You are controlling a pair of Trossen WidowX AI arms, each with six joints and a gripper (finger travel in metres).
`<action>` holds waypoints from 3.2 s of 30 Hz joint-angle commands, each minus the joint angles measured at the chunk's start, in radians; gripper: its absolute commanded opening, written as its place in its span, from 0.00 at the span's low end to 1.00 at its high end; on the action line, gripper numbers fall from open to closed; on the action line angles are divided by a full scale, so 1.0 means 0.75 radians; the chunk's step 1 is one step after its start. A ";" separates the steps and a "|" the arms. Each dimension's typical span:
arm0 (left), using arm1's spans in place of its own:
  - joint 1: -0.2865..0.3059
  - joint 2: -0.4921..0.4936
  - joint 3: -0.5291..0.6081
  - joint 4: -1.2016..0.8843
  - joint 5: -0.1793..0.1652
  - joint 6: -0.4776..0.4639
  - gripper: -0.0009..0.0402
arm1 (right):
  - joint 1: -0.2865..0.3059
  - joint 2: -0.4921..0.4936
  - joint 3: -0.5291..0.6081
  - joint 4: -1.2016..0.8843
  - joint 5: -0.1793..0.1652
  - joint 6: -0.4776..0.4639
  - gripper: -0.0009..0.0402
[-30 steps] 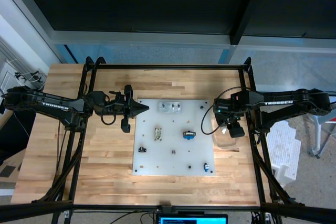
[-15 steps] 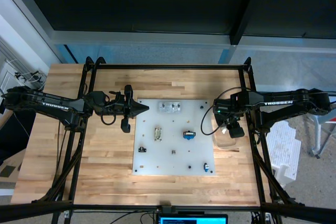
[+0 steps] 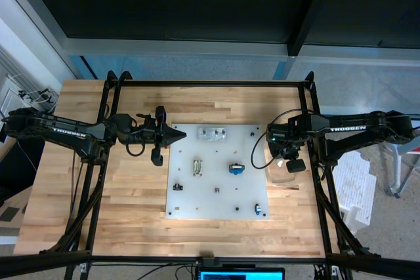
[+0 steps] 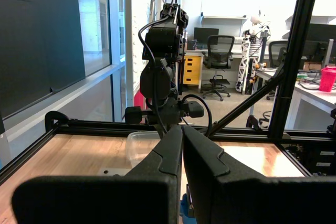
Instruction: Pick the RJ45 connector and install on taskboard
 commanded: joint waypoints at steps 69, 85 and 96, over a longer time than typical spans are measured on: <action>0.000 0.000 0.000 0.001 0.000 0.001 0.02 | 0.712 0.255 0.571 -0.211 0.072 0.965 0.02; 0.000 0.001 0.000 0.001 0.000 0.001 0.02 | 0.842 0.521 0.770 -0.198 0.072 1.100 0.02; 0.001 0.001 0.000 0.001 0.000 0.001 0.02 | 0.887 0.654 0.856 -0.140 0.070 1.131 0.02</action>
